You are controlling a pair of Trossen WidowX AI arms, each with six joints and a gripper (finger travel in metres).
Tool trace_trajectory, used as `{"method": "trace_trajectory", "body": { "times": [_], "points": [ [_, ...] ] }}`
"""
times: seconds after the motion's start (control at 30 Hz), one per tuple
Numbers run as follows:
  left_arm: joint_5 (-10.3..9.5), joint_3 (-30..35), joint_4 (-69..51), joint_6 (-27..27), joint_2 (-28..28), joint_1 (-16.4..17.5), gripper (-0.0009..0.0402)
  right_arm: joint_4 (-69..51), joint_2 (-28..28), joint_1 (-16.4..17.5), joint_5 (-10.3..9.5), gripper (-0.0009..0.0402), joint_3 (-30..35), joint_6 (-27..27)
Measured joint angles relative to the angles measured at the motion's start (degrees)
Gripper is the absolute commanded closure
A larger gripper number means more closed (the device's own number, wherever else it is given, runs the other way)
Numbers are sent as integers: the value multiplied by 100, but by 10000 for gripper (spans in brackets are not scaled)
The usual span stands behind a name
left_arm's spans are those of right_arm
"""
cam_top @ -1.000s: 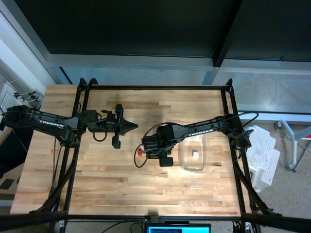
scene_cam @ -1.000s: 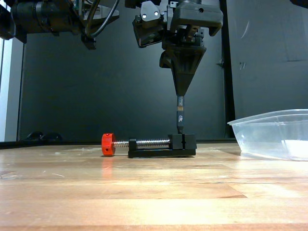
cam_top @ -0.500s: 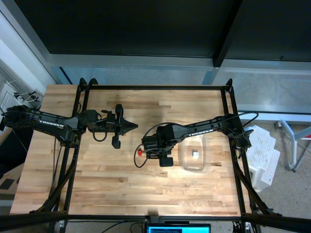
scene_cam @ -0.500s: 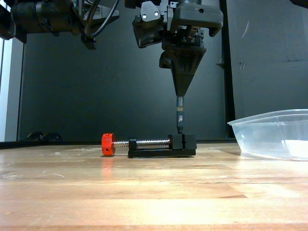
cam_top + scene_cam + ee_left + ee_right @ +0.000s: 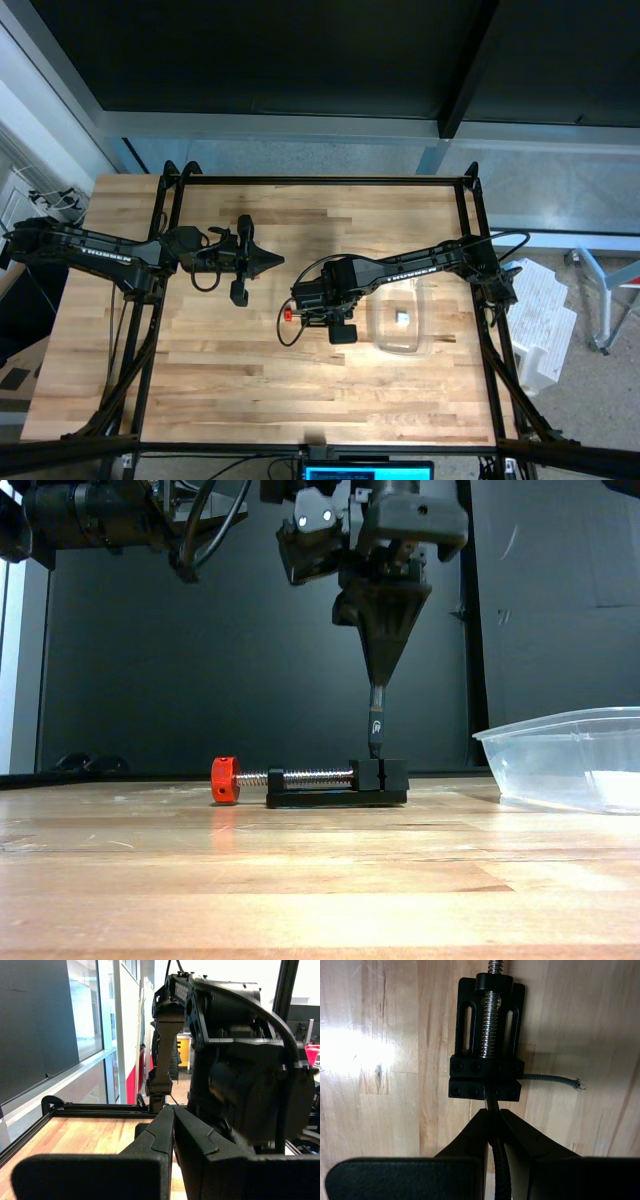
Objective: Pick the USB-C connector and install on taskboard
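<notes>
The taskboard (image 5: 336,785) is a small black block with a silver screw and a red-orange knob (image 5: 224,779), lying mid-table. The USB-C connector (image 5: 375,725) stands upright, its lower tip meeting the top of the block's right end. My right gripper (image 5: 378,683) hangs straight above it, shut on the connector's upper part. In the right wrist view the fingers (image 5: 520,1132) pinch the dark cable (image 5: 500,1170) just behind the taskboard (image 5: 486,1067). From above, the right gripper (image 5: 335,318) covers the taskboard (image 5: 300,314). The left gripper (image 5: 262,260) hovers to the back left, shut and empty, its fingertips (image 5: 165,1127) touching.
A clear plastic tray (image 5: 404,343) with a small white-grey piece (image 5: 401,317) sits just right of the taskboard; its rim (image 5: 560,725) shows in the low view. A frayed braided wire end (image 5: 555,1080) lies on the wood beside the block.
The right gripper has shifted slightly above the taskboard, keeping the connector upright in its grip. The left arm has not moved.
</notes>
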Motion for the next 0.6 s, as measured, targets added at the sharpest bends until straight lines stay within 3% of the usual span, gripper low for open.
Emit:
{"method": "trace_trajectory", "body": {
  "times": [0.6],
  "points": [
    [0, 0, 2, 0, -2, 0, 393, 363, -50, -2, 0, 393, -289, -105]
  ]
}}
